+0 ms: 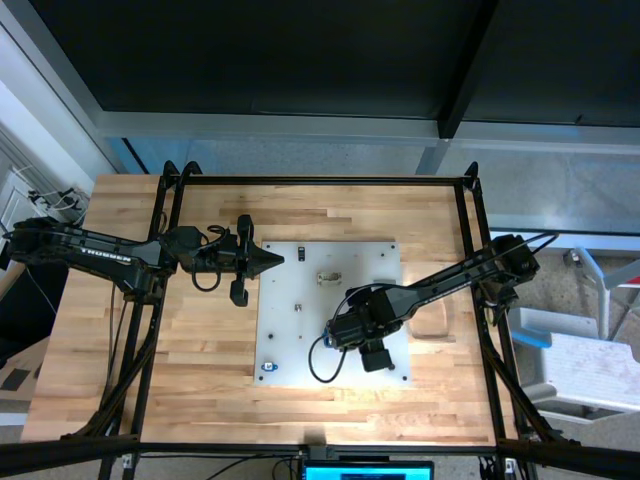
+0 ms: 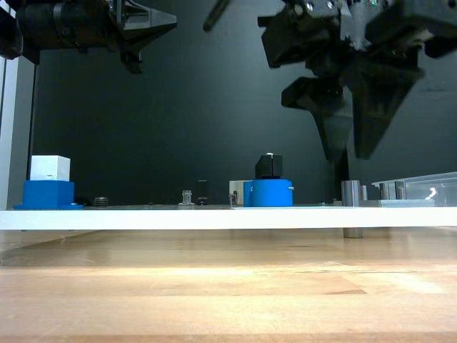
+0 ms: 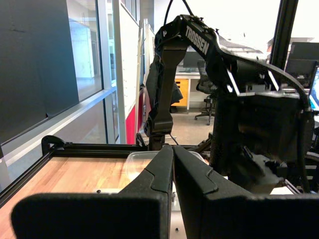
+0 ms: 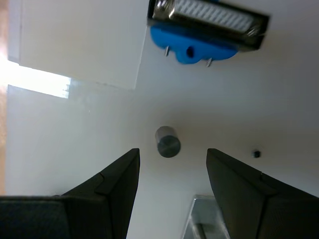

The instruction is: Pick the 16mm cylinder and place it in the container

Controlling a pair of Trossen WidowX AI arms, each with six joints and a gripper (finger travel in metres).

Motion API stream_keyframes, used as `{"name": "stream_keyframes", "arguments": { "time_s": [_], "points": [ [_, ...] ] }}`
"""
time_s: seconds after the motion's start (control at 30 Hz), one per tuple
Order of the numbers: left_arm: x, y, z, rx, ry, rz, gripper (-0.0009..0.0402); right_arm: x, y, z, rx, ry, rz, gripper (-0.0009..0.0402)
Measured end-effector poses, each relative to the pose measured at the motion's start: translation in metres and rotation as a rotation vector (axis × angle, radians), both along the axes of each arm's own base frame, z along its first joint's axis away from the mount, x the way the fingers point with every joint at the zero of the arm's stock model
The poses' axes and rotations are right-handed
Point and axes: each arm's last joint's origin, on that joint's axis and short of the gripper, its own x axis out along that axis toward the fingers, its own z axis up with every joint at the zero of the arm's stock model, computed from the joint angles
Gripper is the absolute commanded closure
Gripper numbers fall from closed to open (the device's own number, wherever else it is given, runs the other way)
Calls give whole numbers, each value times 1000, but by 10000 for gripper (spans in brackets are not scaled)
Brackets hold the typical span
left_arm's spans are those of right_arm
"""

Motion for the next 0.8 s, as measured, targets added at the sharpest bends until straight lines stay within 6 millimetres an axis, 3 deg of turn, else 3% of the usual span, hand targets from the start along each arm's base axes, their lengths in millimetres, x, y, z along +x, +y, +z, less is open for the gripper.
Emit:
{"name": "stream_keyframes", "arguments": {
  "time_s": [0.8],
  "points": [
    [0,0,0,0,1,0,393,-3,-1,-25,4,-21,20,208]
  ]
}}
